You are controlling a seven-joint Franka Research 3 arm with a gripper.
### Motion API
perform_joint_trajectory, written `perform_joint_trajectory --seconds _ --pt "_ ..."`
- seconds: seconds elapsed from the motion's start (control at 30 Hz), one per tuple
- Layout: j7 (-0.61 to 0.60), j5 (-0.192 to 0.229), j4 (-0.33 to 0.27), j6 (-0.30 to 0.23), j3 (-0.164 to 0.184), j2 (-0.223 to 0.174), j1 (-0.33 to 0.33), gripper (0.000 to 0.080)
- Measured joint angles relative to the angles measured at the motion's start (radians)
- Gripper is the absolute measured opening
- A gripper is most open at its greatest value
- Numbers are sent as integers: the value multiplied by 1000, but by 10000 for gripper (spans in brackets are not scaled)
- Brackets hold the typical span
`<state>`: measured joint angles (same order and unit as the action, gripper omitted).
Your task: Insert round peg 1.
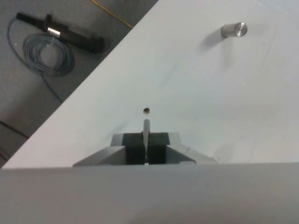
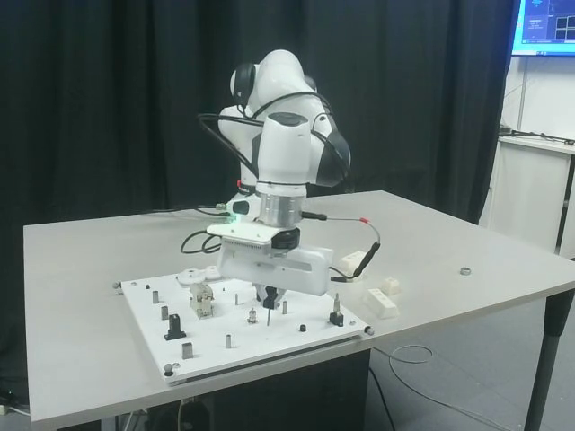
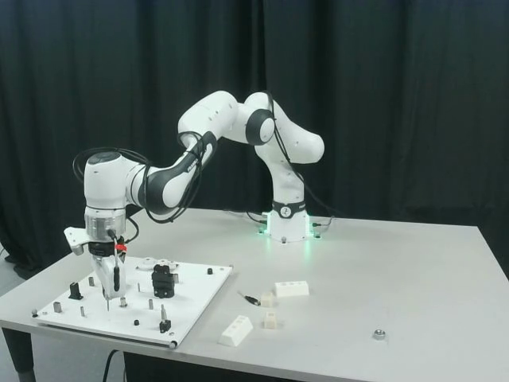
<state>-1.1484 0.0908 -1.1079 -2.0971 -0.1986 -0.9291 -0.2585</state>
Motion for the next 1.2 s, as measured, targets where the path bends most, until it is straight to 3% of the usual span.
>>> perform_joint_trajectory --seconds 1.2 --pt "9 3 0 -32 -2 -31 1 14"
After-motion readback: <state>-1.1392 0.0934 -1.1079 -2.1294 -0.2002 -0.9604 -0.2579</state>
